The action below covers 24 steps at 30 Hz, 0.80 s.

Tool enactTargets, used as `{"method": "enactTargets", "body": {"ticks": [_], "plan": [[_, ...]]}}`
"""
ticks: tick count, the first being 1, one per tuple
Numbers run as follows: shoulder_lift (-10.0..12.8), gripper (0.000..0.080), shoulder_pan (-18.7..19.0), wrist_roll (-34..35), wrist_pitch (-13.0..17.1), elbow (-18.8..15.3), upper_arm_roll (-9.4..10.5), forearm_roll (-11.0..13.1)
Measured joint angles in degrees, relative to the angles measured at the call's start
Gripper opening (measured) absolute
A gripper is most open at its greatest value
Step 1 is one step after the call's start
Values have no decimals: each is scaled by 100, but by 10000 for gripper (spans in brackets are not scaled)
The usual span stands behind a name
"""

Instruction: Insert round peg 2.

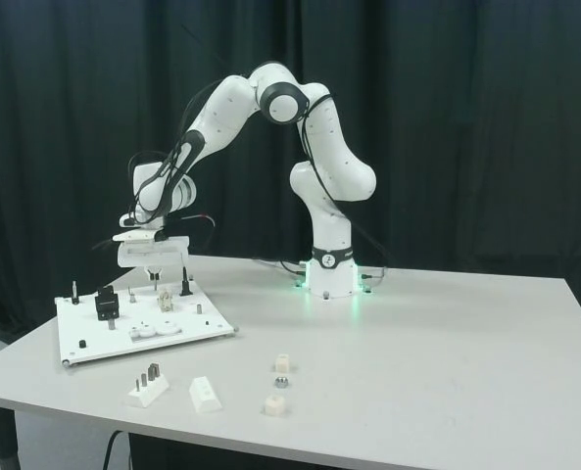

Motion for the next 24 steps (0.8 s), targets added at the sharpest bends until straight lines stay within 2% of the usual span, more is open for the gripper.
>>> {"method": "enactTargets", "body": {"ticks": [24], "plan": [[74, 71, -15, -38, 5, 36, 69, 214]]}}
